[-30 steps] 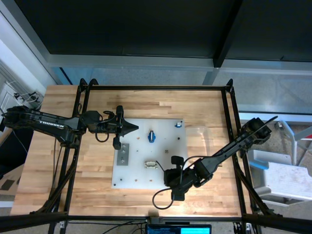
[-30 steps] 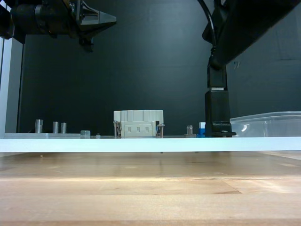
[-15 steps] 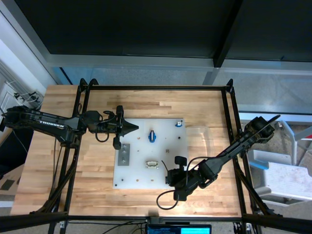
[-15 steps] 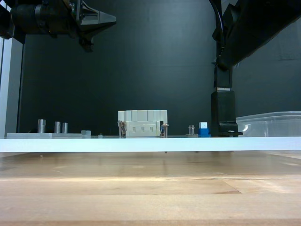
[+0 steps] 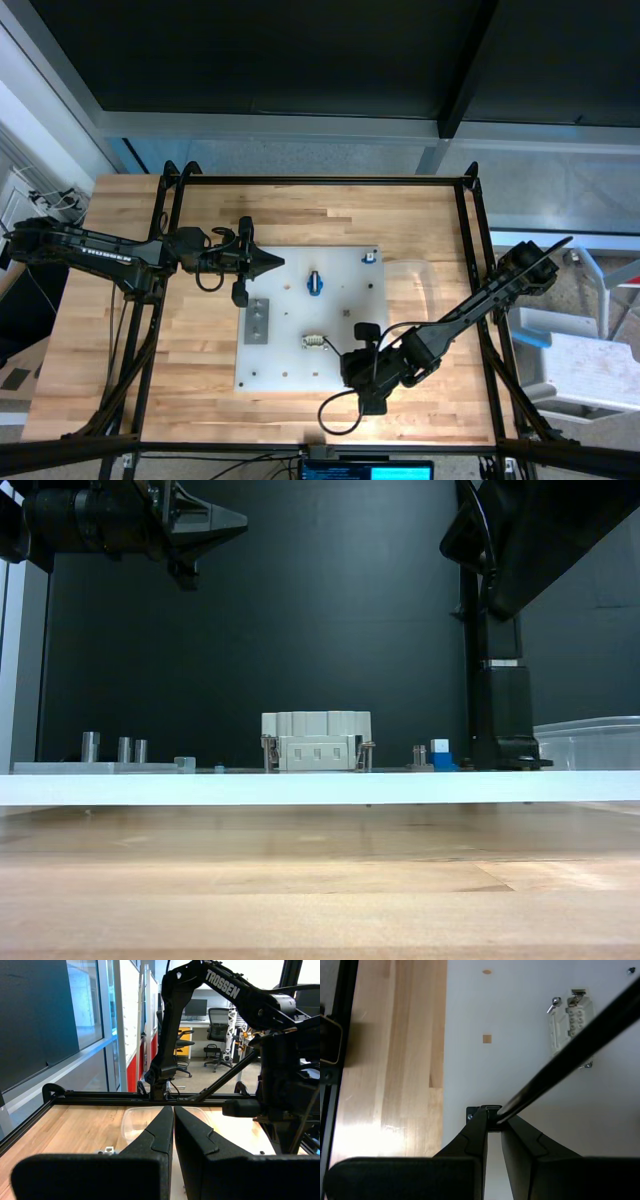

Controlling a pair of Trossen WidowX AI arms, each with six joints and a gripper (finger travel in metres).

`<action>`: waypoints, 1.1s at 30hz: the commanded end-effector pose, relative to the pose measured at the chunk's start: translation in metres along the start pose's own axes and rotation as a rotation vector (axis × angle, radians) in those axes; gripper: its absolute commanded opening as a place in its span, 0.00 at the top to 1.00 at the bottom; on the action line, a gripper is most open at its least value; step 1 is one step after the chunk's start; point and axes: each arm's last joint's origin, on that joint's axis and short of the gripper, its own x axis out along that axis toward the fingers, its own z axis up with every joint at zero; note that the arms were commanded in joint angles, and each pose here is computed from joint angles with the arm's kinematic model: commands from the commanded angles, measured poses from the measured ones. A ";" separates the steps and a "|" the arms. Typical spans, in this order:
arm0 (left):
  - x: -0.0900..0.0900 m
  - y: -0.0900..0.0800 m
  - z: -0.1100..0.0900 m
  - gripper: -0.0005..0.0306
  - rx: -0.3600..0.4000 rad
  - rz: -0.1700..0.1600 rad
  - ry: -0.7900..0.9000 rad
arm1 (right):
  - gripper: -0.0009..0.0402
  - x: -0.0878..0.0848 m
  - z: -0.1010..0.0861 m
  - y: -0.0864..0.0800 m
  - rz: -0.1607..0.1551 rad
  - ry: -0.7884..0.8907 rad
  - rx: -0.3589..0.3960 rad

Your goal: Remove the USB connector from the USB hub and place in the container

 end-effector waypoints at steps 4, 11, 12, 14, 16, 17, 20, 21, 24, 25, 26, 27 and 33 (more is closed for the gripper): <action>0.000 0.000 0.000 0.98 0.000 0.000 -0.001 | 0.98 0.008 0.009 -0.002 -0.017 0.040 -0.043; 0.000 0.000 0.000 0.98 0.000 0.000 -0.001 | 0.98 0.008 0.019 -0.003 -0.020 0.079 -0.085; 0.000 0.000 0.000 0.98 0.000 0.000 0.000 | 0.98 0.008 0.019 -0.003 -0.021 0.079 -0.083; 0.000 0.000 0.000 0.98 0.000 0.000 0.000 | 0.98 0.008 0.019 -0.003 -0.026 0.076 -0.082; 0.000 0.000 0.000 0.98 0.000 0.000 -0.001 | 0.98 0.007 0.019 -0.003 -0.031 0.069 -0.073; 0.000 0.000 0.000 0.98 0.000 0.000 0.000 | 0.98 0.006 0.020 -0.004 -0.046 0.059 -0.071; 0.000 0.000 0.000 0.98 0.000 0.000 0.000 | 0.98 0.002 0.021 -0.003 -0.057 0.026 -0.064; 0.000 0.000 0.000 0.98 0.000 0.000 -0.001 | 0.98 0.001 0.021 -0.002 -0.053 0.016 -0.062; 0.000 0.000 0.000 0.98 0.000 0.000 0.000 | 0.98 -0.002 0.018 -0.004 -0.042 -0.019 -0.032; 0.000 0.000 0.000 0.98 0.000 0.000 0.000 | 0.98 -0.003 0.016 -0.004 -0.038 -0.031 -0.017; 0.000 0.000 0.000 0.98 0.000 0.000 -0.001 | 0.98 -0.003 0.014 -0.005 -0.035 -0.039 -0.009; 0.000 0.000 0.000 0.98 0.000 0.000 0.000 | 0.98 -0.003 0.012 -0.005 -0.039 -0.048 0.001; 0.000 0.000 0.000 0.98 0.000 0.000 0.000 | 0.98 -0.006 0.000 -0.007 -0.046 -0.105 0.042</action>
